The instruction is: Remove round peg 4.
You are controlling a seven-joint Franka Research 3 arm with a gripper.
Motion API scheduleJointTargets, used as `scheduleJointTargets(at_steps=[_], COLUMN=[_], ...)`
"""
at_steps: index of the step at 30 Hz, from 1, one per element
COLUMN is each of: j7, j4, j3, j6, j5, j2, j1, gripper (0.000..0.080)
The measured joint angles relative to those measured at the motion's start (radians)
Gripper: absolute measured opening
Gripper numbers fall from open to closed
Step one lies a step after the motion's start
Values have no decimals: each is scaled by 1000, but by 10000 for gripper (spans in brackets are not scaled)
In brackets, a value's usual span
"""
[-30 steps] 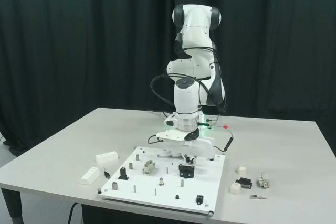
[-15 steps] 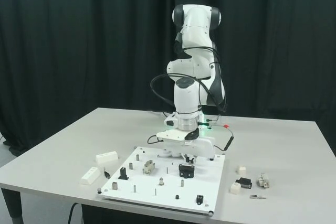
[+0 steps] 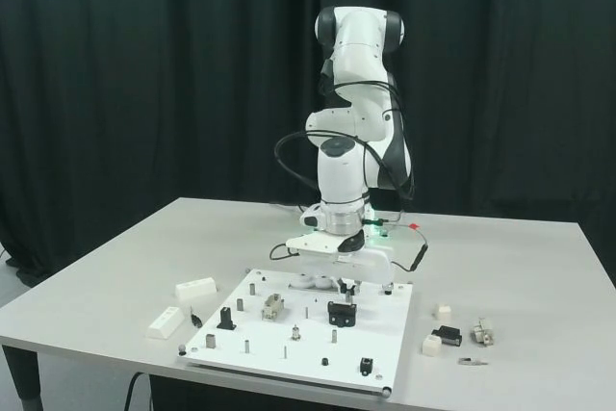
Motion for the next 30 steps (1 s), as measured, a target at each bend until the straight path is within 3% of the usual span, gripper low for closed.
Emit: scheduleJointTargets(at_steps=[21,30], j7=[0,0], j4=[23,26], j3=[-17,-22], j6=[-67,-79], j5=[-38,-45], j2=[-62,-71], j1=[0,0], gripper=[139,139])
